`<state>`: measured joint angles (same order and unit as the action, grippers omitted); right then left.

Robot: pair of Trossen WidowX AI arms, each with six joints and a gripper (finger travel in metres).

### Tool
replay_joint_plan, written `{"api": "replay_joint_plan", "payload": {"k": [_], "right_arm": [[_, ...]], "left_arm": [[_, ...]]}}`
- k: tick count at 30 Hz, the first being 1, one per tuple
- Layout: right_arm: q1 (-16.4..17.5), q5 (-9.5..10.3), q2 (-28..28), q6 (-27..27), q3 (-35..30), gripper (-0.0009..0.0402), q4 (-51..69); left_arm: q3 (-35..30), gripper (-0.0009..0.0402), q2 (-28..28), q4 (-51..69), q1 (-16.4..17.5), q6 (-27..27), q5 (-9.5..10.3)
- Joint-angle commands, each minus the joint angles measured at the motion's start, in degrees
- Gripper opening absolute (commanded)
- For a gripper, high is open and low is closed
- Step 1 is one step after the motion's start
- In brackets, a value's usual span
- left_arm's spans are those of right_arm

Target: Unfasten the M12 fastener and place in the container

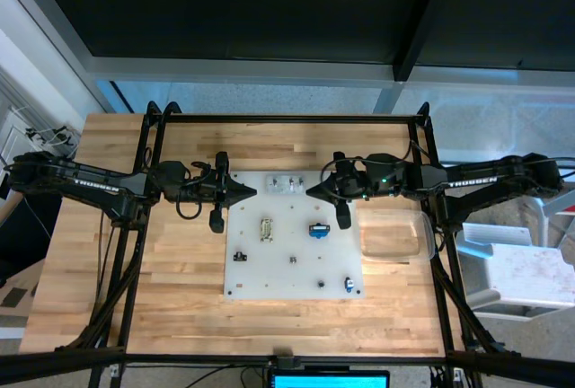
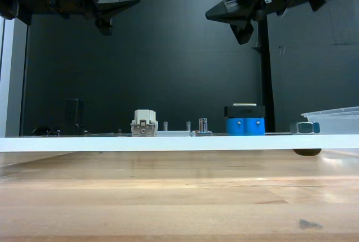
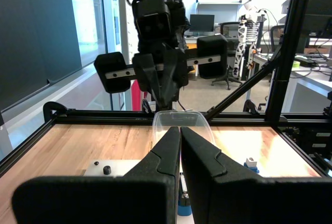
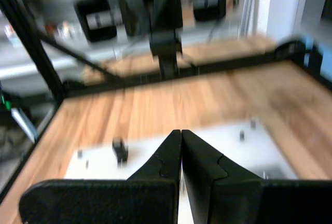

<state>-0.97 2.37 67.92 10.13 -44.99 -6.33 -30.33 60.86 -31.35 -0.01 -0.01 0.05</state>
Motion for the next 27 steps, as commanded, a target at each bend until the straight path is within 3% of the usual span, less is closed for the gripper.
{"api": "replay_joint_plan", "payload": {"k": [1,12,19,27], "right_arm": [[0.81,0.68,0.07,-0.02,-3.78,0.0000,10.54],[2.10,0.68,4.83,2.10,-14.67,0.0000,40.70],[2.99,0.63,10.40,7.45,-22.21,0.0000,52.52],[7.23,0.66,15.96,14.84,-27.56,0.0000,60.50]], "left_arm": [[0.00,0.0000,0.00,0.02,0.00,0.00,-0.02],[0.00,0.0000,0.00,0.00,0.02,0.00,-0.02],[0.00,0.0000,0.00,0.00,0.00,0.00,-0.02],[0.00,0.0000,0.00,0.00,0.00,0.00,-0.02]]}}
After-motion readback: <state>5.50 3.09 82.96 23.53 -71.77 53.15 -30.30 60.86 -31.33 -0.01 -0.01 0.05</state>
